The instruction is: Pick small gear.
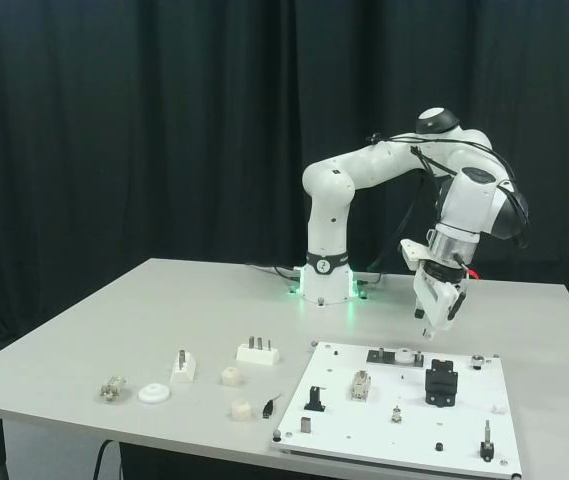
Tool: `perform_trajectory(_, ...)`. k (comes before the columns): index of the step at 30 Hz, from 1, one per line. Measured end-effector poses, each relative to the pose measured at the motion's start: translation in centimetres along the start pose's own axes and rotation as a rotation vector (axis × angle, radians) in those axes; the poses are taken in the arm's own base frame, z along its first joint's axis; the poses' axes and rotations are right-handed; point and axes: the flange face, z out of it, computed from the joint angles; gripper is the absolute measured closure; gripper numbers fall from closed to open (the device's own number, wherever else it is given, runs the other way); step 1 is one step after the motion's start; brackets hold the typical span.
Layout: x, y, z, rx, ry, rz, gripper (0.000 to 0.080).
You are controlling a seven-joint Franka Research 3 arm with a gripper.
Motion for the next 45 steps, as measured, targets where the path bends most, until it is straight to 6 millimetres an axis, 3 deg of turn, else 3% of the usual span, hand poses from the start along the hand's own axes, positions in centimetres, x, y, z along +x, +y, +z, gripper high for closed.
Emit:
perform_trajectory(11,-0.9,0.4,-0.9,-0.002,-0.021,-0.043,0.0003)
perform_trajectory(28,-7.4,1.7,-4.7,0.014,-0.171,-0.092,0.0003)
perform_trajectory(36,-11.2,1.0,-4.4,0.039,-0.214,-0.088,0.0003)
perform_trajectory(45,-14.0,-1.4,-3.2,0.035,-0.218,-0.064,0.0003)
